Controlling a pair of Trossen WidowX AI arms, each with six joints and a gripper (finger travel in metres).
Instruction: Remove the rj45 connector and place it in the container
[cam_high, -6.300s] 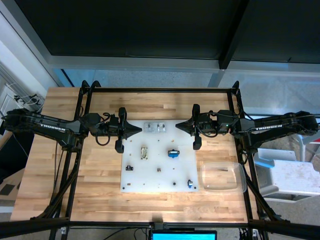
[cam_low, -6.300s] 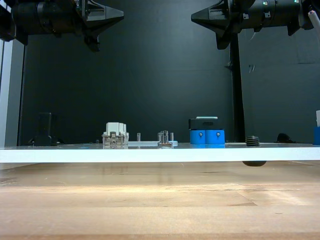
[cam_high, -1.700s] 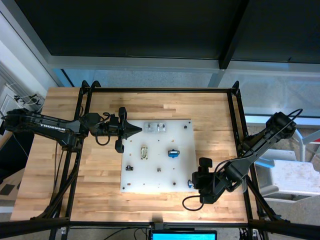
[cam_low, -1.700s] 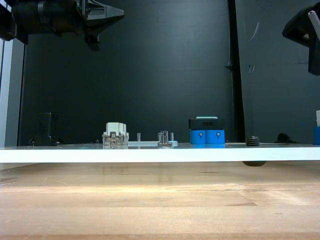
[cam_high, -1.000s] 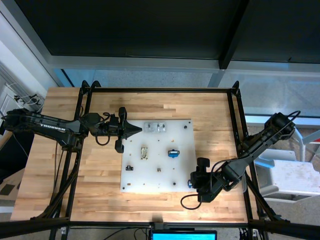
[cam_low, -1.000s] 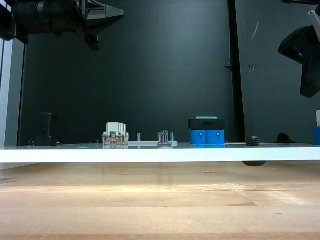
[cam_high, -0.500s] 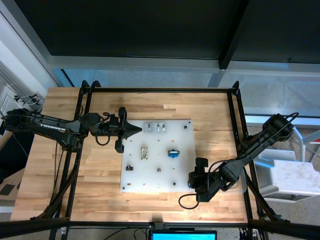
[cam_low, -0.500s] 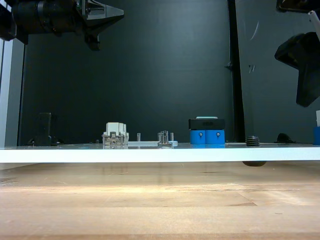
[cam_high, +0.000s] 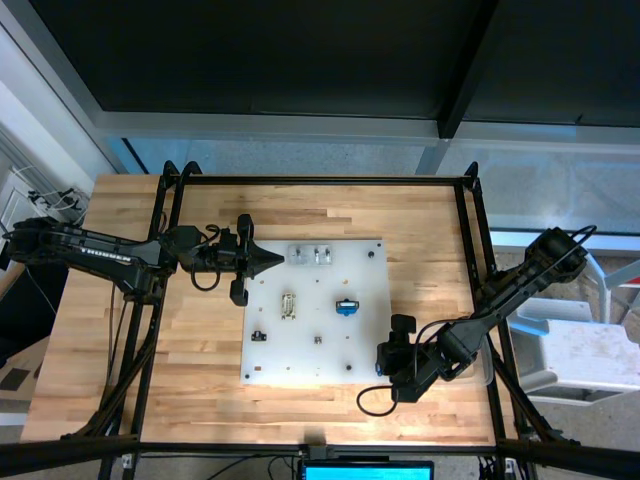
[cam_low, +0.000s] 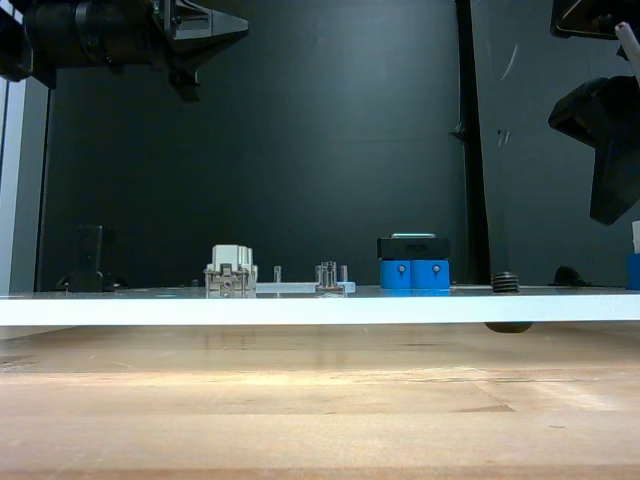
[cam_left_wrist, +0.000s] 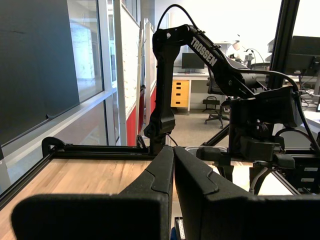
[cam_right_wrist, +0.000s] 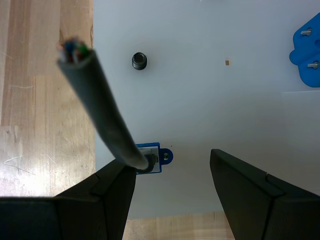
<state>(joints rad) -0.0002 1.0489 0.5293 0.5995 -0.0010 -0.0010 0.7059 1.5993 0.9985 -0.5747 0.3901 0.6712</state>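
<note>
Connector sits in its blue mount at the board's near right corner, under your right end effector, between its spread fingers and close to one. Your left end effector hangs clenched above the board's far left edge.

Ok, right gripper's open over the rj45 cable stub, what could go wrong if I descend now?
1. The grey cable sits close beside one finger of the open right gripper, not centred; a straight descent may shove or bend it.
2. Closing on the cable instead of the rj45 connector in the white board may slip, or leave it latched.
The left gripper is shut, parked above the board's far-left corner, likely no hazard.
</note>
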